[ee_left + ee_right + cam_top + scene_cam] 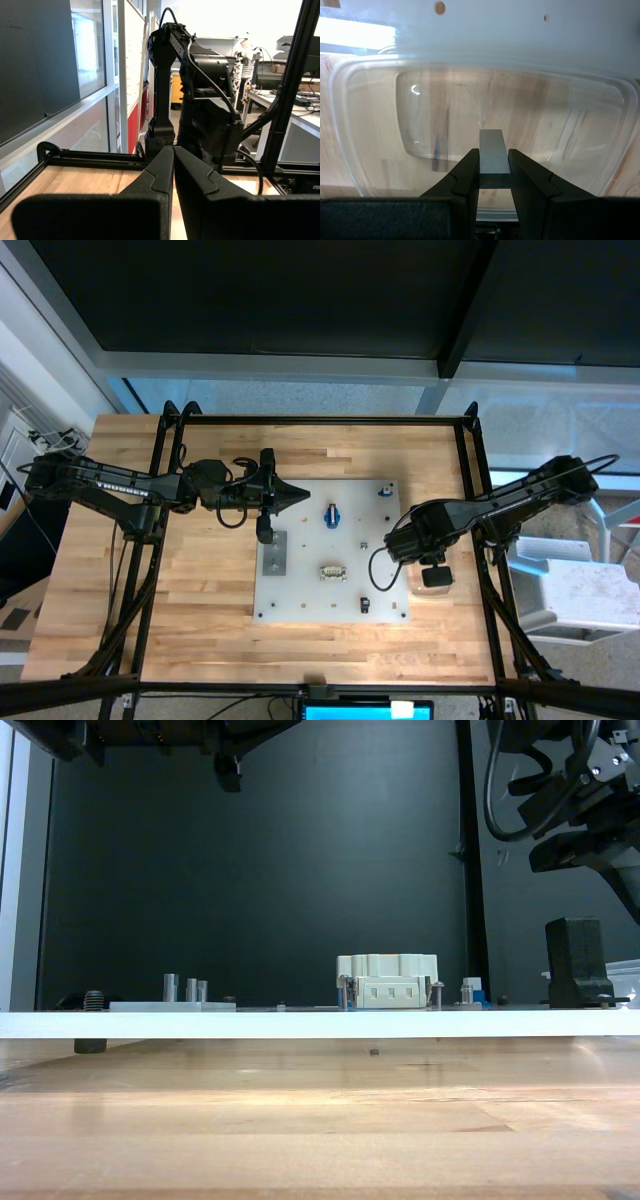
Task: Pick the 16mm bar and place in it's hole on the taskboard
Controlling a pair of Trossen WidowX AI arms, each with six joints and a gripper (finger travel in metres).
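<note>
The 16mm bar (492, 150) is a short grey bar with a flat end face, held between the fingers of my right gripper (493, 154), which is shut on it. It hangs over a clear plastic container (367, 125) beside the right edge of the white taskboard (300, 590), clear of any seat. In the high view the right gripper (405, 545) points down at that edge and hides the bar. My left gripper (298, 496) hovers over the board's back left part, its fingers (162, 170) shut together on nothing.
On the board stand a grey plate with short metal pegs (188, 990), a white connector block (388, 980), a blue part (332, 515) and a black block (578, 960). A black frame (320, 421) surrounds the wooden table.
</note>
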